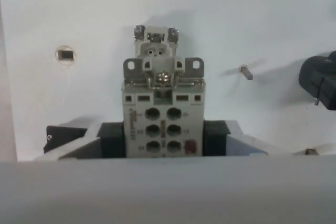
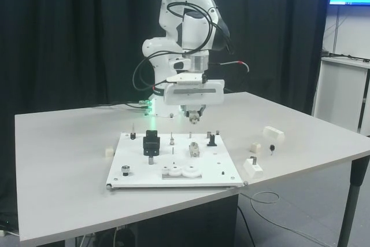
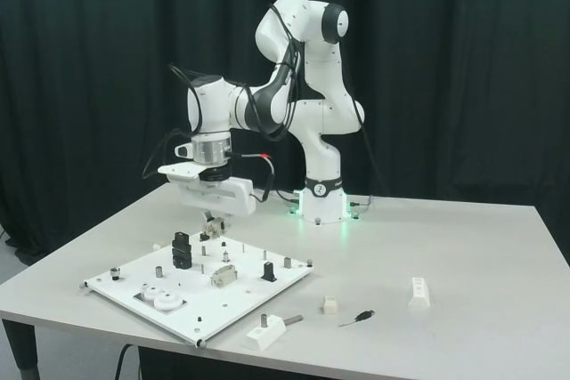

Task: Place waterproof.

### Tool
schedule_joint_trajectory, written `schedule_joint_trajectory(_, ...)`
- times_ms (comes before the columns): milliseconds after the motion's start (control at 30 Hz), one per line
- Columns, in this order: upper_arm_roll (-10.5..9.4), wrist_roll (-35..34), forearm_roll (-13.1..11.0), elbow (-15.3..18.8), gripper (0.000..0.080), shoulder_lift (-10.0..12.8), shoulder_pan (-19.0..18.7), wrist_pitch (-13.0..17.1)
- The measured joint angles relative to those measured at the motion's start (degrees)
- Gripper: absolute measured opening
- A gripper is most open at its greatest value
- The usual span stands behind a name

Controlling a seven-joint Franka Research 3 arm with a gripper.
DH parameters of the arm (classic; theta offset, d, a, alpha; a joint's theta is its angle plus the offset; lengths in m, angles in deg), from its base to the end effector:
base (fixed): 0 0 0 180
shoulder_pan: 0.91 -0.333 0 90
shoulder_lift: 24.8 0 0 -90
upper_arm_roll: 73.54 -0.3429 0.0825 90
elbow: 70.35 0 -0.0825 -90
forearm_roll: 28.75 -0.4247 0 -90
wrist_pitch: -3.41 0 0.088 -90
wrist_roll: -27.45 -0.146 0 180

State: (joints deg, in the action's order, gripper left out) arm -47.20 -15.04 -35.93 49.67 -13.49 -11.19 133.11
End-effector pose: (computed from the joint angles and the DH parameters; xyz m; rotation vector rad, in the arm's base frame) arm 0.5851 -0.1594 0.2981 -2.6760 1.6312 0.0107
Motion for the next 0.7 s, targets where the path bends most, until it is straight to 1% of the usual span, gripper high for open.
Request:
schedule_joint_trajectory(233, 0.0, 0.01, 0.02, -0.34, 0.031, 0.0, -0.02, -0.57)
schedule_joint_trajectory(700, -0.02, 0.01, 0.05, -0.37, 0.031, 0.0, -0.08, -0.71)
